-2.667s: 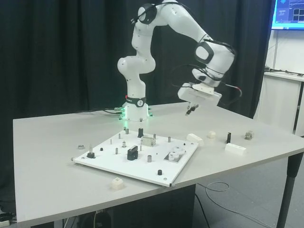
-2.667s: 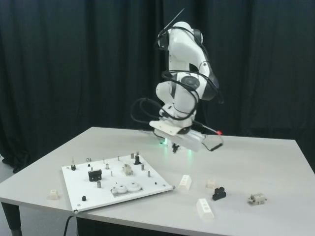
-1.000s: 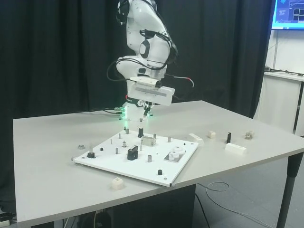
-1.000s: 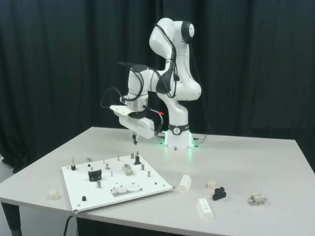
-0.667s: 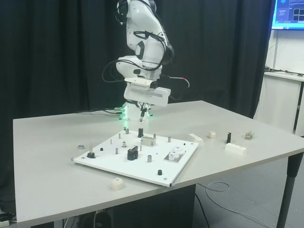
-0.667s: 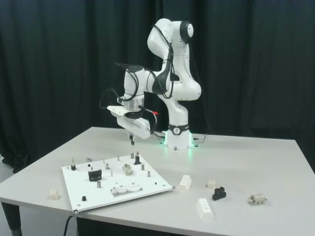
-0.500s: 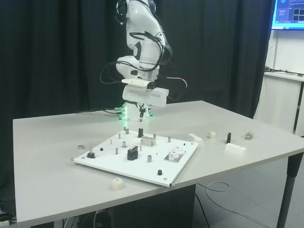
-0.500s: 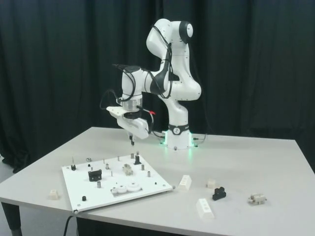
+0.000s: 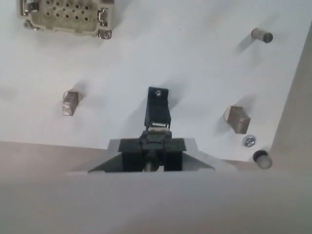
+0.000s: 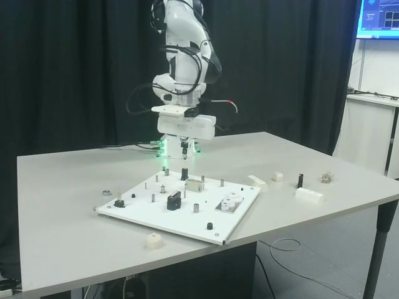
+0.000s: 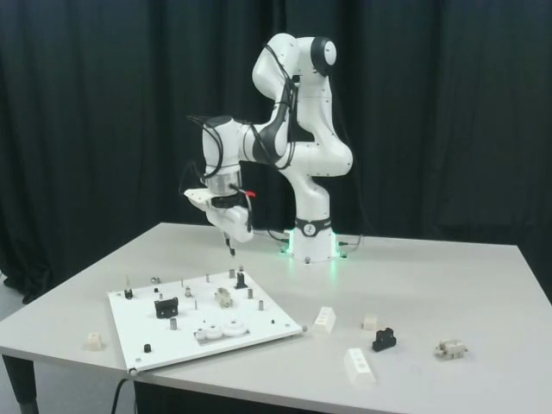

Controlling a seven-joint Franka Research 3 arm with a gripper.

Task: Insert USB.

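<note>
My gripper is closed on the USB plug — in the wrist view the black fingers pinch it from both sides, and its metal tip pokes out below them. The plug hangs above the board, not touching it, directly over a small black upright block with a screw on top; I take that for the socket, though I cannot see its opening. Near the block I see two short metal pegs, one on each side, a third peg farther off, and a multi-pin connector beyond. In the first room view the gripper hangs over the back edge of the white board, above the black block. The arm folds down from its base, where green lights glow. The board carries more pegs, a black bracket and a pair of white gears. Off the board on the grey table lie a white cube near the front edge and several white blocks well apart, over at the far side.
</note>
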